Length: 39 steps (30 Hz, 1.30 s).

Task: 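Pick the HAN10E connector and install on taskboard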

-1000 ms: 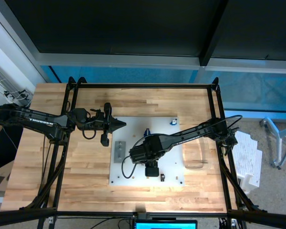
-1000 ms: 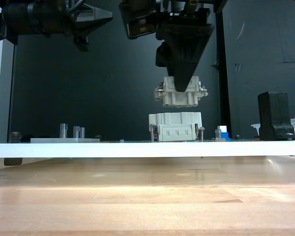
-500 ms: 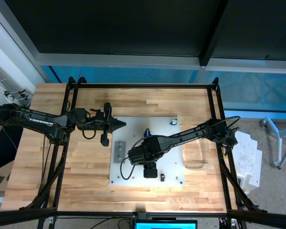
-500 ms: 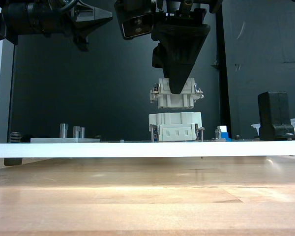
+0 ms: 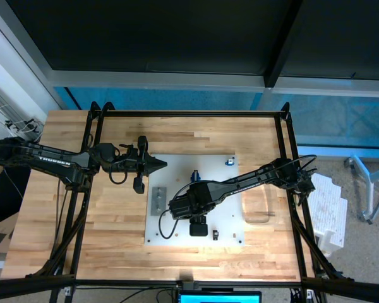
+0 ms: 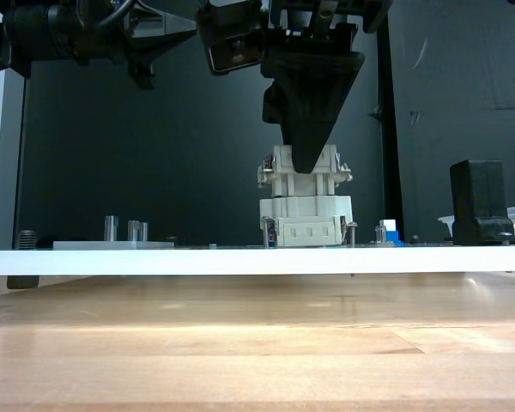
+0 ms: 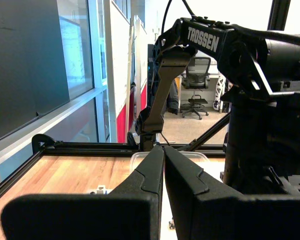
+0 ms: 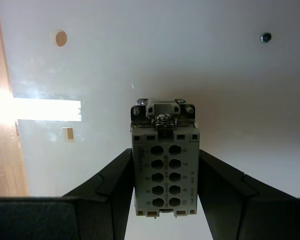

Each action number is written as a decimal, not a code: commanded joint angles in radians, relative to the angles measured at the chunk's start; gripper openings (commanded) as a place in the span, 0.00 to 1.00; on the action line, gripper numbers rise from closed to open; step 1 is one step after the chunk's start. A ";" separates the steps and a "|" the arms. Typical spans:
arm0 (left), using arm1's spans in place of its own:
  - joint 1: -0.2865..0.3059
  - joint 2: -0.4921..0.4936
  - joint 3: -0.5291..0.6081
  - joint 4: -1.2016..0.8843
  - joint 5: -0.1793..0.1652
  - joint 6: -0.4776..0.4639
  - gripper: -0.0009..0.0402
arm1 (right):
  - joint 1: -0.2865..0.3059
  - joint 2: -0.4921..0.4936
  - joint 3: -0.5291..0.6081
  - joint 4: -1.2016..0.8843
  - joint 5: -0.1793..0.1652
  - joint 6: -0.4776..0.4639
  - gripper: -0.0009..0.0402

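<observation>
Gripping the HAN10E connector point(image 8: 165, 172) firmly in the right end effector point(image 6: 307, 165) — held upright, directly over the beige socket point(image 6: 305, 220) on the taskboard point(image 6: 154, 260), lower edge meeting the socket's top. Parked high by the board's far-left corner with the left end effector point(image 7: 163, 152) — pinched fully closed, gripping nothing

I stand at a pale butcher-block wooden tabletop point(image 5: 114, 208) ringed by a black metal rail frame point(image 5: 189, 114). Beyond its far edge runs a bright blue band point(image 5: 177, 99), with a big dark panel point(image 5: 164, 31) above it. Off to my right lies a speckled grey floor point(image 5: 335, 165). Along my left wrist camera I see tall glass panes in pale frames point(image 7: 97, 75), bright daylight behind them, and a dark swivel office chair point(image 7: 200, 67) on a tan floor point(image 7: 185, 132). At tabletop height, the wall behind point(image 6: 197, 172) is nearly black.
</observation>
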 commanded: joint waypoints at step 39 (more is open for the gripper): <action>0.000 0.000 0.000 0.000 0.000 0.000 0.02 | -0.002 -0.001 -0.111 0.109 -0.003 0.014 0.08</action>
